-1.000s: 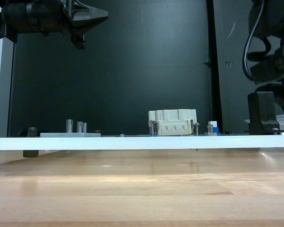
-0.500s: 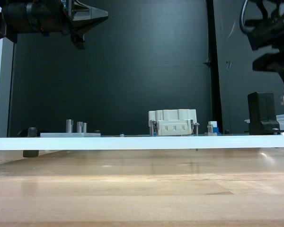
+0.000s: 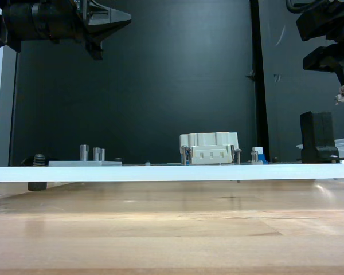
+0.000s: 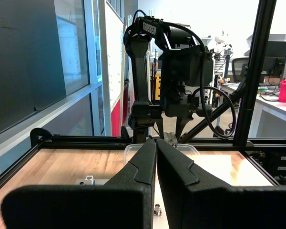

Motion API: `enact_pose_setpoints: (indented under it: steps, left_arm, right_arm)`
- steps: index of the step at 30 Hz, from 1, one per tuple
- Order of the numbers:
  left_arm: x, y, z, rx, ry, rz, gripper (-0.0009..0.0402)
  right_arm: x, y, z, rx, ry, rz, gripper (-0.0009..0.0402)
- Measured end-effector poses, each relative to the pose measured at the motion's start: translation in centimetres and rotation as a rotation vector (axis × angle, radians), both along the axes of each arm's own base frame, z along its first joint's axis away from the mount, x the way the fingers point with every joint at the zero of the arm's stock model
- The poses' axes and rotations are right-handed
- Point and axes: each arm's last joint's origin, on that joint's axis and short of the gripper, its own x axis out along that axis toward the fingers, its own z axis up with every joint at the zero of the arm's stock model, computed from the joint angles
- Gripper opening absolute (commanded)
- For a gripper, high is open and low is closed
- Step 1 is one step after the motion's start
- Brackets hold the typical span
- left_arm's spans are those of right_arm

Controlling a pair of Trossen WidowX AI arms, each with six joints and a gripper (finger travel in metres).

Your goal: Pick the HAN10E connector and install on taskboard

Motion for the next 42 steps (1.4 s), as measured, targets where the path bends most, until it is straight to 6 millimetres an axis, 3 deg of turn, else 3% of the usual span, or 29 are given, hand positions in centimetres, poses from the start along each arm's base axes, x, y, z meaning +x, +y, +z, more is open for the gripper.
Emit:
enact_pose_setpoints:
  steps: [6,22,42]
  left_arm:
    - [0.0,0.0,0.0,0.0,0.0,0.0,0.0001]
    - [0.0,0.0,0.0,0.0,0.0,0.0,0.0001]
    - [0.0,0.0,0.0,0.0,0.0,0.0,0.0001]
  right_arm:
    - [1.9,0.4,0.4,0.004,-0.003,-0.015,0.0035]
    - [9.9,1.8,0.7,0.007,-0.02,-0.061,0.0035]
    - [17.4,3.0,-0.4,0.003,-0.022,-0.066,0.0035]
